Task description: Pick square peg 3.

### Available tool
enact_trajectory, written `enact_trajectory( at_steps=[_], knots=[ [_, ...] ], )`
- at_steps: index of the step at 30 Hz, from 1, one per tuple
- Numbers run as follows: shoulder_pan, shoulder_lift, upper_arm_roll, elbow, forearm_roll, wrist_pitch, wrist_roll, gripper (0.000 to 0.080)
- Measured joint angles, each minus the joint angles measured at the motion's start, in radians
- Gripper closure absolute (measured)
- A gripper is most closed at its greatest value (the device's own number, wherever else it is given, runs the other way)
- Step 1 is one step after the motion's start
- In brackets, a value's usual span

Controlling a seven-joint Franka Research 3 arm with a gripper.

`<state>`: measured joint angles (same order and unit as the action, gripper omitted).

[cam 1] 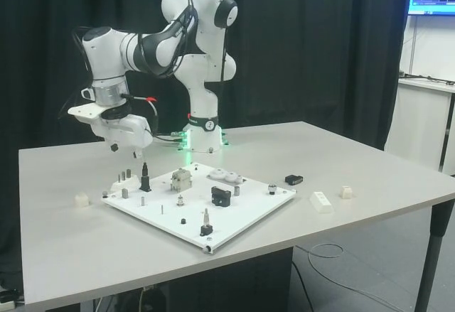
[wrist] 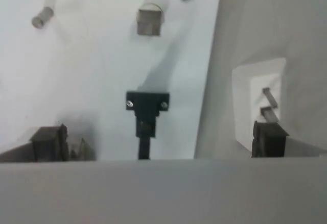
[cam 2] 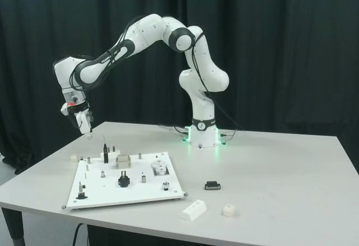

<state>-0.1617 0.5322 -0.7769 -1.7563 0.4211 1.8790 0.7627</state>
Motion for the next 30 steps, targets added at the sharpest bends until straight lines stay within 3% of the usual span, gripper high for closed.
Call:
enact_trajectory(
  at_steps=[10,17,22,30],
  knots=[
    [0.003,-0.025,-0.029,-0.010,-0.056,-0.081,0.000,0.0003],
    [0.003,-0.054,-0.040,-0.067,-0.093,-0.089,-0.015,0.0003],
    [0.003,-0.082,-0.045,-0.126,-0.116,-0.069,-0.048,0.0003],
    [0.004,-0.135,-0.052,-0.246,-0.127,0.029,-0.108,0.0003]
  ],
)
